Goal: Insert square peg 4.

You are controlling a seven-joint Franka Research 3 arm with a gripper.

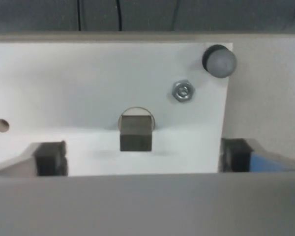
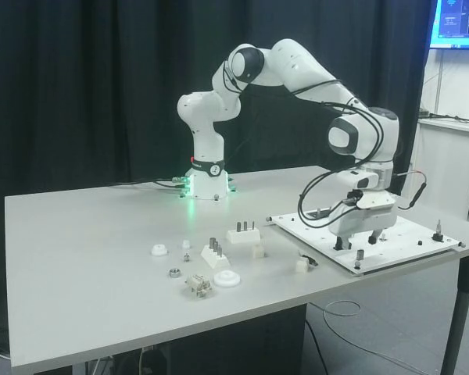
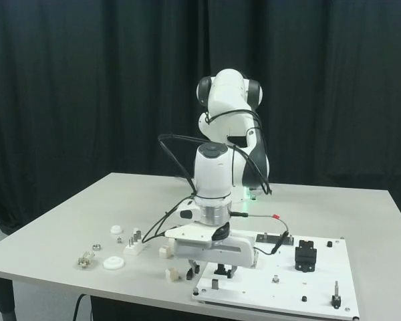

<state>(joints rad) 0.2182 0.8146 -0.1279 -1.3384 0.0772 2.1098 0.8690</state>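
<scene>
Grey table (image 2: 86, 250) bears white board (image 1: 88, 83); square peg (image 1: 135, 132) stands between open gripper (image 1: 140, 160).

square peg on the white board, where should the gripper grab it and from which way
Grip the square peg on its two opposite flat side faces, coming straight down from above. It stands upright in the white board with its flats facing the open fingers on either side, and the gripper already straddles it.

no readable text, labels, numbers or signs in any view.
</scene>
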